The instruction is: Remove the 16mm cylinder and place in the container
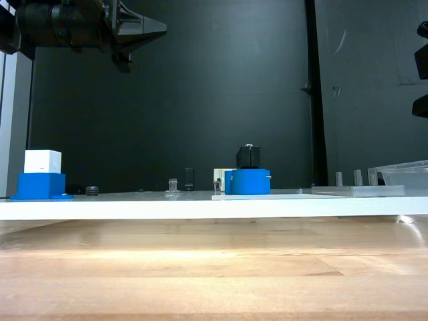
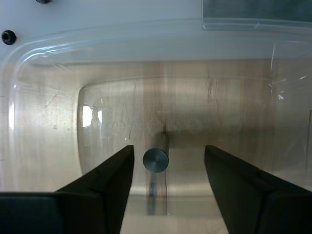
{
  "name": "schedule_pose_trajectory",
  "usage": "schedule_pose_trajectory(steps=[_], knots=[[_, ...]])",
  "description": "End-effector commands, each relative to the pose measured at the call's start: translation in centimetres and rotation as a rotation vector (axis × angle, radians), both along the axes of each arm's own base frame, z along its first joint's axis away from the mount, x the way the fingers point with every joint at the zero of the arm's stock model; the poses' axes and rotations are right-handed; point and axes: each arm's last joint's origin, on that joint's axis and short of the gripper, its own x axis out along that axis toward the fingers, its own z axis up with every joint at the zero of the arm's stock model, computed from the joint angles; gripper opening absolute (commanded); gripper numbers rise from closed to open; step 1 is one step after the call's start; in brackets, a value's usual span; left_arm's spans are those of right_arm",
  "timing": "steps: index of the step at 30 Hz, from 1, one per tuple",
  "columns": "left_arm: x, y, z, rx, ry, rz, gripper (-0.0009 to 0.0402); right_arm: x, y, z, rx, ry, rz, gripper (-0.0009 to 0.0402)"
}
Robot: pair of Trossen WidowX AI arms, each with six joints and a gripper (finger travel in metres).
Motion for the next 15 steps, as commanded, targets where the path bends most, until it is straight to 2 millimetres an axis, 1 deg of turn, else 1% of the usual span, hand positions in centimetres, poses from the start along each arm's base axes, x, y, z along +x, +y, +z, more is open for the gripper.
schedule_pose_trajectory(steps=[1,10,15], knots=[[0.0,0.0,0.0,0.000,0.000,0.000,0.0000,-0.2,-0.2,0.6,-0.001,0.000,0.000,0.0233],[0.0,0.0,0.0,0.000,0.000,0.000,0.0000,-0.1,-0.9,3.4,-0.028,-0.053,-0.037,0.0236],[0.0,0.0,0.0,0.000,-0.001,0.000,0.0000,-0.3,-1.1,3.8,-0.037,-0.039,-0.041,0.0236]])
